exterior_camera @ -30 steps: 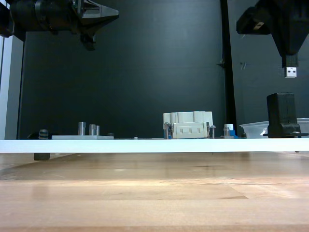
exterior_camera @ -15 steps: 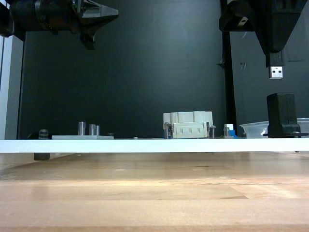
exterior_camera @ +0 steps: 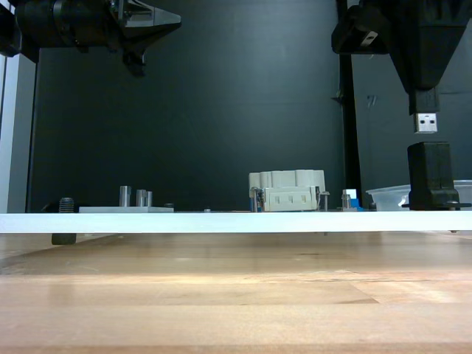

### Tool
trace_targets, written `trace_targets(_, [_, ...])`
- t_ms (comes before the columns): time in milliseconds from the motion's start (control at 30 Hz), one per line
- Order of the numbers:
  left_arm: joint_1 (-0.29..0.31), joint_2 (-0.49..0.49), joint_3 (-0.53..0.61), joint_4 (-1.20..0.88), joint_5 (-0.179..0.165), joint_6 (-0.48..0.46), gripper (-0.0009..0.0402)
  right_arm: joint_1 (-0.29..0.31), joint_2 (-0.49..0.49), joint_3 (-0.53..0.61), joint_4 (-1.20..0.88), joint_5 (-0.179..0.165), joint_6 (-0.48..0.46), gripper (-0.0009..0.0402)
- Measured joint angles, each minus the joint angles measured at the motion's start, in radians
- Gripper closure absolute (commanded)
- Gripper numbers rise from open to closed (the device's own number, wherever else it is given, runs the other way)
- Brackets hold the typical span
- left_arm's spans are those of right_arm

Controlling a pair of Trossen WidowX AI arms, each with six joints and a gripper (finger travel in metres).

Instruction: Pick the USB connector and install on taskboard

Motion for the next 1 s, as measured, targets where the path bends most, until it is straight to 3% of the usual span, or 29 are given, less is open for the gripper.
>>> trace_targets(1000, [0.000, 0.000, 0.000, 0.000, 0.000, 0.000, 0.0393, -0.001, 0.012, -0.010, 0.007, 0.002, -0.005, 0.0393])
